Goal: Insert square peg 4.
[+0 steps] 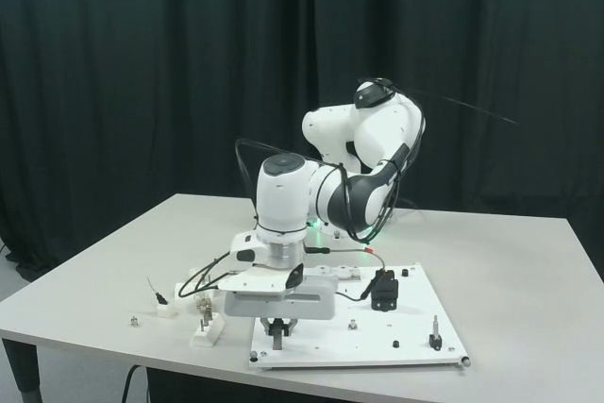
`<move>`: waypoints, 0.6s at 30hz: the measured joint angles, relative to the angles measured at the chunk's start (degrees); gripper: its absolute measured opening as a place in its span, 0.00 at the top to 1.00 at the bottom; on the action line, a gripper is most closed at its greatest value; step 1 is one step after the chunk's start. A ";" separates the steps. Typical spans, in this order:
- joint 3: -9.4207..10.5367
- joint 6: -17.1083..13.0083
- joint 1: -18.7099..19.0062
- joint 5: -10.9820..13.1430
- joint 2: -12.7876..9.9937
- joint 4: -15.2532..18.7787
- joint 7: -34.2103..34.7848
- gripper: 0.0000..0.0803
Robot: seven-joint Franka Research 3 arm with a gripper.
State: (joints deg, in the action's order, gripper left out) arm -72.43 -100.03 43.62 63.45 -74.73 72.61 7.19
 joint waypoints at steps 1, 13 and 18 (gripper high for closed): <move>0.05 -0.07 0.01 0.00 0.00 -0.06 0.03 0.82; 0.03 -0.60 0.06 -0.37 0.04 -0.25 1.23 0.22; -0.18 -0.60 0.05 -0.89 0.20 -0.25 1.89 0.02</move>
State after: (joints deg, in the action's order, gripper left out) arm -72.60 -100.63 43.67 62.56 -74.53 72.36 9.08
